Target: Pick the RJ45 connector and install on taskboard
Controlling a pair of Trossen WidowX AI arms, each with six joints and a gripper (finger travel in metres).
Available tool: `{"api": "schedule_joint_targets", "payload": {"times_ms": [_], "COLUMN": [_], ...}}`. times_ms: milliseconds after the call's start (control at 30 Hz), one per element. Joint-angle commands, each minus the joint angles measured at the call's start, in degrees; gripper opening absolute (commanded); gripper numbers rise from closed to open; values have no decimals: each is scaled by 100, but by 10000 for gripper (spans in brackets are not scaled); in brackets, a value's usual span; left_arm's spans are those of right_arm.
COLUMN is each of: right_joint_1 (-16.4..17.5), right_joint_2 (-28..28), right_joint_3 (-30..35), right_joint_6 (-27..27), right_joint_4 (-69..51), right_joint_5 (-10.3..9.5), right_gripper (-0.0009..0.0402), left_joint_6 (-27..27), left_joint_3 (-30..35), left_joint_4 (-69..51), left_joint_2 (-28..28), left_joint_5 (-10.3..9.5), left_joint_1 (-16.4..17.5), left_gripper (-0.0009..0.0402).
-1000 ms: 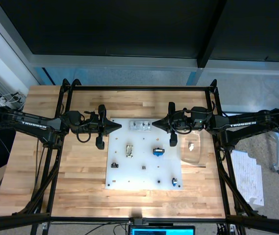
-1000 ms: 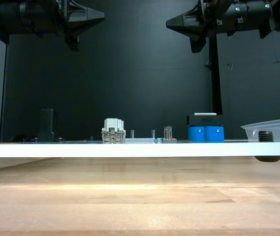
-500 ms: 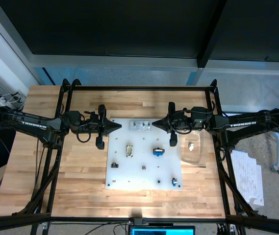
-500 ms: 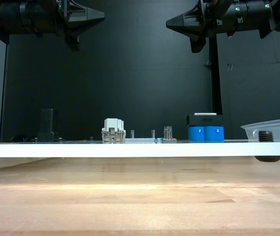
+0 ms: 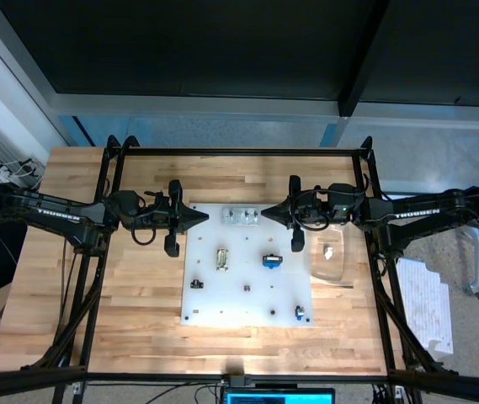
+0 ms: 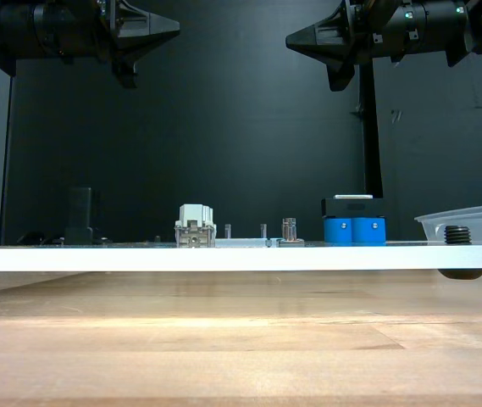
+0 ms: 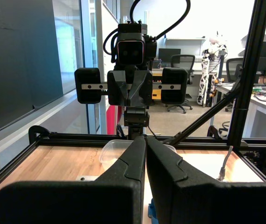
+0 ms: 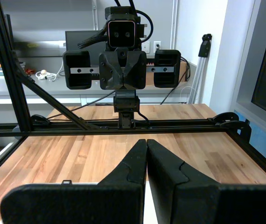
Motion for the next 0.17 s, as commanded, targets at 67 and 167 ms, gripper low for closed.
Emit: {"api": "schedule_joint_targets", "payload": {"times_ms": [67,167], "right_joint_1": [2,2], "right_joint_2": [0,0], "right_joint_3": [2,2], "right_joint_6": [2,2], "right_joint_4": [2,2], "right_joint_5": [0,2], "right_gripper": [0,0], "left_joint_6": [0,2], "left_joint_3": [2,2], "left_joint_4": [0,0], "left_joint_2": [2,2], "left_joint_5": [0,0], "left_joint_1": [2,2], "left_gripper": [0,0]}}
